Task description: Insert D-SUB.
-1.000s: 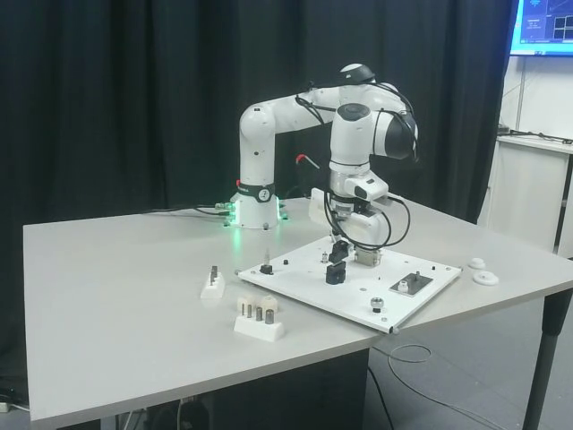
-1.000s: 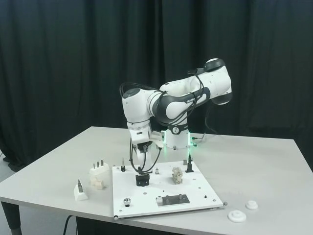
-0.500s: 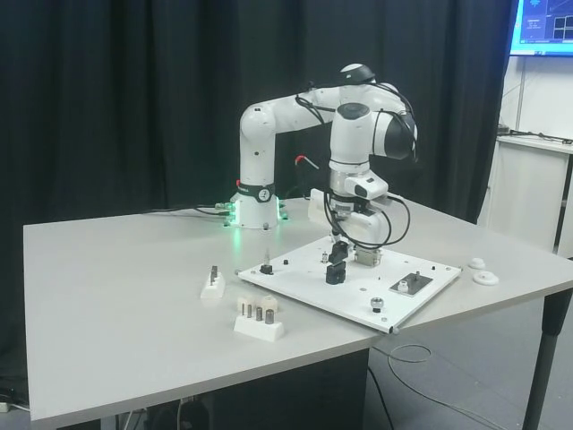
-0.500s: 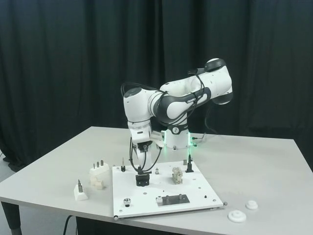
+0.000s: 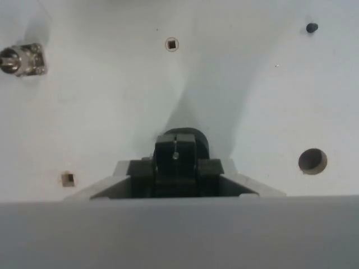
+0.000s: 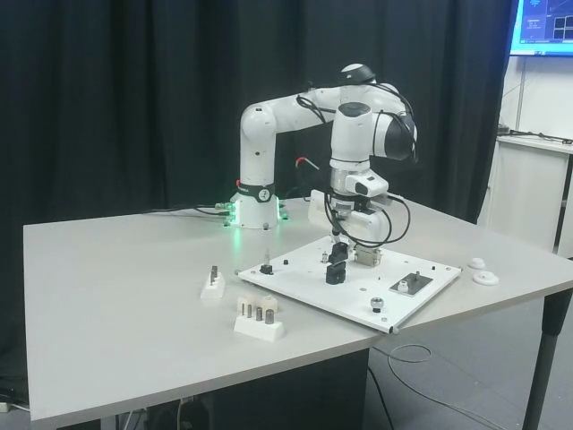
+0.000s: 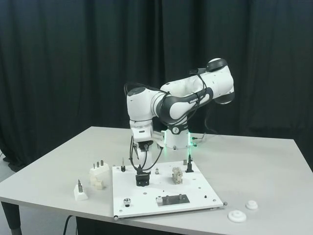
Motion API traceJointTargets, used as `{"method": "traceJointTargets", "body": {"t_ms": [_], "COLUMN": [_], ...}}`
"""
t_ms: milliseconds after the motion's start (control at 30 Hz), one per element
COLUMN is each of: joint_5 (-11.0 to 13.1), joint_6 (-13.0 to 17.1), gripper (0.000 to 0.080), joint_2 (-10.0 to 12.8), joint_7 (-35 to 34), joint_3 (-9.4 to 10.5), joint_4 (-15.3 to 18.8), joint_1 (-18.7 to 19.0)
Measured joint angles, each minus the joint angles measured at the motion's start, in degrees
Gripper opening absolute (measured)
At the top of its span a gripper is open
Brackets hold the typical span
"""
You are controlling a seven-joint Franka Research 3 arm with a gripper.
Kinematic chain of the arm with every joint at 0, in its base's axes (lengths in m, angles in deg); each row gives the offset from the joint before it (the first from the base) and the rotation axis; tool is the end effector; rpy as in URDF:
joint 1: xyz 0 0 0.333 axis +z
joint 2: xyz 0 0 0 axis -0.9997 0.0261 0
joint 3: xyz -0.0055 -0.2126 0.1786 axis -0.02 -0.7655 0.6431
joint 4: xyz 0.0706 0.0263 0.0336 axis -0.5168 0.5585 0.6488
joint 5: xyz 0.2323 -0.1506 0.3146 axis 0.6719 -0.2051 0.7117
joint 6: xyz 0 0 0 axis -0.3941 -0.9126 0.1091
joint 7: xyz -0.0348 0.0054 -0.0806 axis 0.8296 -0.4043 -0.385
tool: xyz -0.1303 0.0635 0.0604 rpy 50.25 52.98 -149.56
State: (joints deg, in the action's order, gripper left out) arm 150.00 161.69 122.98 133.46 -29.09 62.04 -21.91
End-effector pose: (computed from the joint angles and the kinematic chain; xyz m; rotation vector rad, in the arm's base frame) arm 0.5630 -0.0852 0.1947 -2.5802 -1.5988 0.0884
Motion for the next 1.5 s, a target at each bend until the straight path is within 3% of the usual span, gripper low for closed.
{"method": "traceJointTargets", "body": {"t_ms": [533, 1500], "joint_5": [0.03, -0.06], "joint_6": [3.05, 3.98], "gripper": [0.0153, 0.0153], "joint_2": [-0.01, -0.11], "joint_7": [0.12, 3.33], "joint_3": [0.08, 0.09], "joint_4": [2.00, 2.63], "joint_1": [2.47, 3.01]}}
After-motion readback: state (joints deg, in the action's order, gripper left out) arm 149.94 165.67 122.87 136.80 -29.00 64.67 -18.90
